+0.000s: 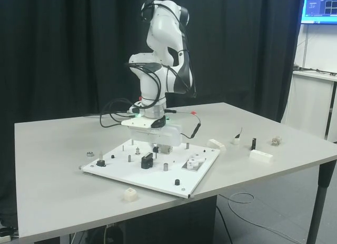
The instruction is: Insert square peg 1.
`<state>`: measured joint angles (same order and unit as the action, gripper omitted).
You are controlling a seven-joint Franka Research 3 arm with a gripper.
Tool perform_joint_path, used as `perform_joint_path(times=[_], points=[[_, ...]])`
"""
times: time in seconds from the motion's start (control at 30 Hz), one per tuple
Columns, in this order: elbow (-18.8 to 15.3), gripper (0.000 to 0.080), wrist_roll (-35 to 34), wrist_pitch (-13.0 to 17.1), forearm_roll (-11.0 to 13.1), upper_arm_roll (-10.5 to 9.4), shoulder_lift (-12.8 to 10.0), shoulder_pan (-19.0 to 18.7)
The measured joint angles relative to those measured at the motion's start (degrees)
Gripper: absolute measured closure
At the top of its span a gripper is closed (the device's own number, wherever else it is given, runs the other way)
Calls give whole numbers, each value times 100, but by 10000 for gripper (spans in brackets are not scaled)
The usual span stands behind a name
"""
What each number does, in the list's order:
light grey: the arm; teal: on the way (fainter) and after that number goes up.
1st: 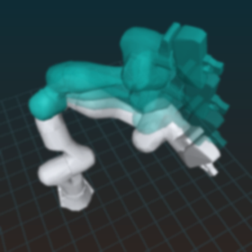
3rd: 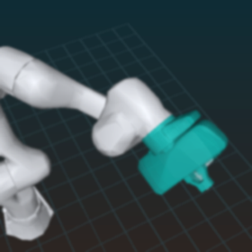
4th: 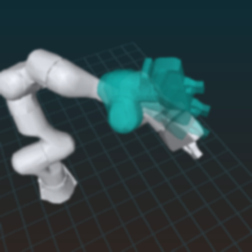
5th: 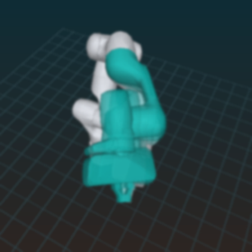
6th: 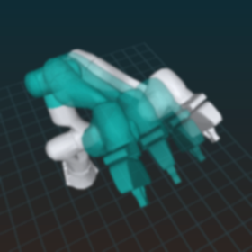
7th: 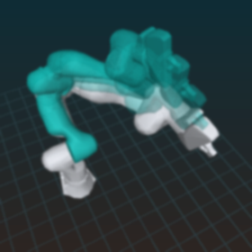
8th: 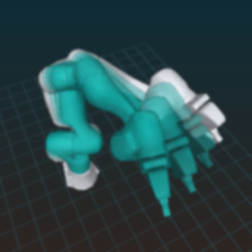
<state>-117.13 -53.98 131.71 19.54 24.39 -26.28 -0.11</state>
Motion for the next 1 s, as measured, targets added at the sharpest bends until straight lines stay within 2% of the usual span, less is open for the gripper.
perform_joint_path(times=[0.6,0.73,0.77,0.97,1.0], points=[[-1,770,-10,-47,38,22,18,-14],[-1,770,-7,-55,-19,37,64,-23],[-1,579,-7,-57,-47,50,76,-31],[-1,579,-7,-147,-175,145,160,-104],[-2,211,-7,-166,-182,160,173,-114]])
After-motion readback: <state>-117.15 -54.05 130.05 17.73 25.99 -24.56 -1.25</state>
